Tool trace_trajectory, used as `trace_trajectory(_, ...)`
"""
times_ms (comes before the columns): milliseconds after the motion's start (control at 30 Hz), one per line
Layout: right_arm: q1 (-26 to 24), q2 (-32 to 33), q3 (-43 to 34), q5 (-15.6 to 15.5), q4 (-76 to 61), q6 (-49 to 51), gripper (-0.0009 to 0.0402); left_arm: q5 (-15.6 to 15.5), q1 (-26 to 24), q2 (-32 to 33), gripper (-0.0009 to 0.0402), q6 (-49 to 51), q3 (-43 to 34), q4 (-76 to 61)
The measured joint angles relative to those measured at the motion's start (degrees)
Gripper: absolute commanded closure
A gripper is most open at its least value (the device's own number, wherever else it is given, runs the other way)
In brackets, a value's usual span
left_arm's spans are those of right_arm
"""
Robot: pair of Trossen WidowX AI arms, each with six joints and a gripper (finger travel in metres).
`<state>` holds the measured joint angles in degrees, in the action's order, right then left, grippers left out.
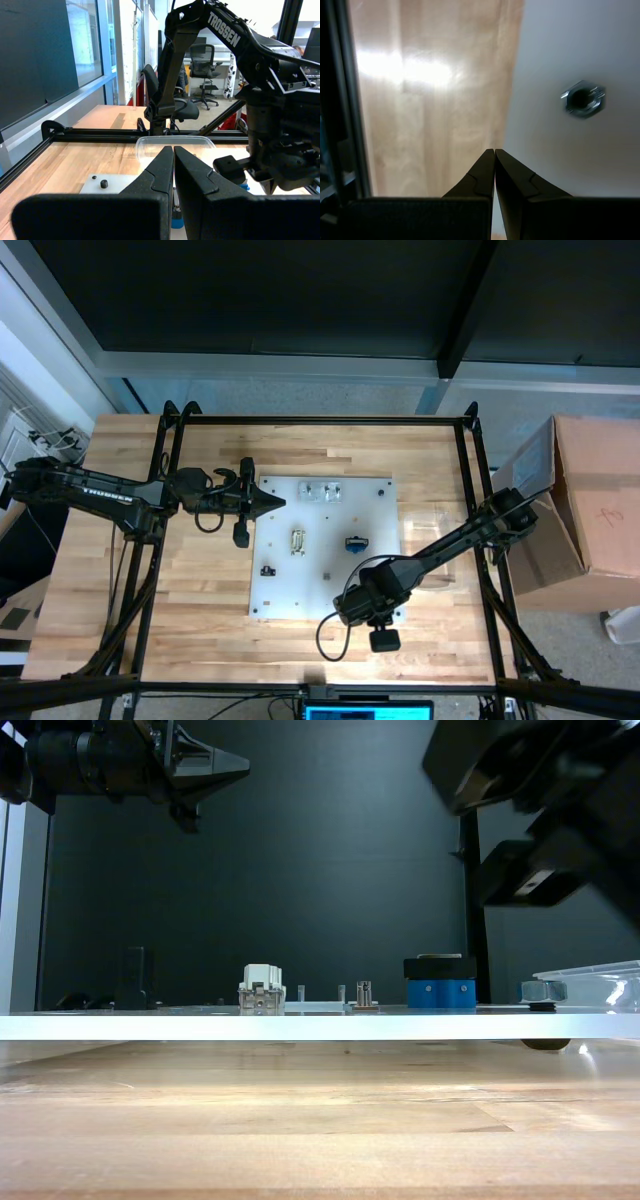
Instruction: Pick the M12 nut and place it on its threads and fasten
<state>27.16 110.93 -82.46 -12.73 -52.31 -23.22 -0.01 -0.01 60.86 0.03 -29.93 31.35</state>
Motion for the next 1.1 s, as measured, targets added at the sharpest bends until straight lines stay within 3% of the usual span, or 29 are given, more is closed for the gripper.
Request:
trace_trajectory(133, -0.13, -0.09, 0.00, 4.15, -0.35, -0.48, 0.0393, 0.00, 0.00, 0.00, 0.0393, 0.00, 0.00, 0.00)
trace_trajectory(300, -0.28, -0.09, 0.00, 13.49, -1.14, -3.08, 0.0393, 0.00, 0.00, 0.00, 0.0393, 0.00, 0.00, 0.00)
trace_trajectory(500, -0.85, 0.11, 0.02, 17.99, -0.83, -4.83, 0.0393, -0.02, 0.00, 0.00, 0.0393, 0.00, 0.00, 0.00)
trace_trajectory(700, -0.72, 0.11, 0.42, 17.38, 0.28, -4.87, 0.0393, 0.00, 0.00, 0.00, 0.0393, 0.00, -0.02, 0.00)
trace_trajectory(733, -0.74, 0.11, 0.50, 16.17, 0.66, -4.83, 0.0393, -0.02, 0.00, 0.00, 0.0393, 0.00, 0.00, 0.00)
trace_trajectory(767, -0.79, 0.11, 0.55, 13.86, 0.85, -4.44, 0.0393, 0.00, 0.00, 0.00, 0.0393, 0.02, 0.00, 0.00)
trace_trajectory(867, -0.85, 0.11, 0.57, 2.08, 1.38, -0.50, 0.0393, 0.00, 0.00, 0.00, 0.0393, 0.00, 0.00, 0.00)
trace_trajectory(933, -0.70, 0.11, 0.57, -1.84, 1.11, 0.61, 0.0393, -0.02, 0.00, 0.00, 0.0393, 0.00, -0.02, 0.00)
trace_trajectory(1000, -0.68, 0.07, 0.57, -1.73, 0.61, 0.59, 0.0393, 0.00, 0.00, 0.00, 0.0393, 0.00, 0.00, 0.00)
trace_trajectory(1100, -0.90, 0.04, 0.59, 1.81, 0.42, -0.24, 0.0393, 0.00, 0.00, 0.00, 0.0393, 0.00, -0.02, 0.00)
